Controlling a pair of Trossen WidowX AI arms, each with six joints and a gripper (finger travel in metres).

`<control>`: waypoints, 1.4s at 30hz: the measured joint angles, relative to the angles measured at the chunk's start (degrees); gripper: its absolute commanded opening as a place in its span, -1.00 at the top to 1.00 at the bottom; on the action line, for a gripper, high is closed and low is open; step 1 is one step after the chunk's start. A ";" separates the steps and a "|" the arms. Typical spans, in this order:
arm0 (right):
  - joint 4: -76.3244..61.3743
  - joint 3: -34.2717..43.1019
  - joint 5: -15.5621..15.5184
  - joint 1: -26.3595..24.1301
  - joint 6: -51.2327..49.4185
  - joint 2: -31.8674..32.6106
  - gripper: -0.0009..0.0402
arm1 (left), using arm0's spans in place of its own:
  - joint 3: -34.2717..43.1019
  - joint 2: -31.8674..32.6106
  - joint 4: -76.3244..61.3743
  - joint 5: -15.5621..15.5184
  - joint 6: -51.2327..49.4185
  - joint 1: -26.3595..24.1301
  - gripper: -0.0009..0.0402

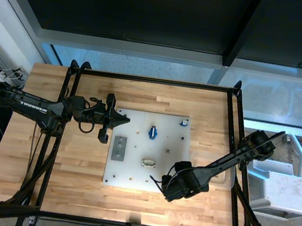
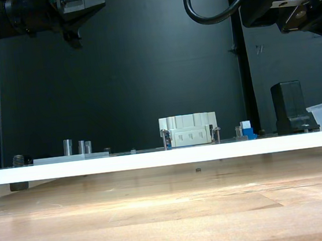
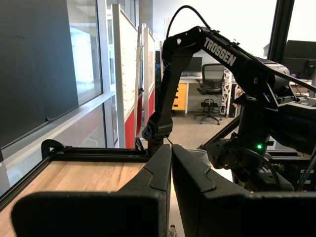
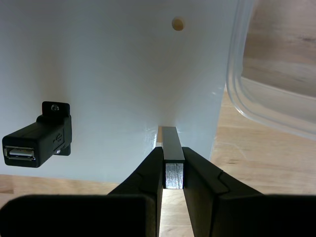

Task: Pick the 16mm bar and place in it's hole on the taskboard

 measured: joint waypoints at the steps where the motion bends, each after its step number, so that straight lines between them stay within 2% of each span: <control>1: 0.07 0.00 0.00 0.00 0.26 0.00 0.96 | 0.00 0.00 0.00 -0.02 0.00 0.00 0.96; 33: 0.94 -0.22 0.94 -0.11 4.70 0.26 0.96 | 0.00 0.02 0.00 0.00 -0.02 0.00 0.96; 42: 4.87 -3.34 1.01 -0.13 4.66 0.44 0.94 | 0.00 0.02 0.00 0.00 -0.02 0.00 0.96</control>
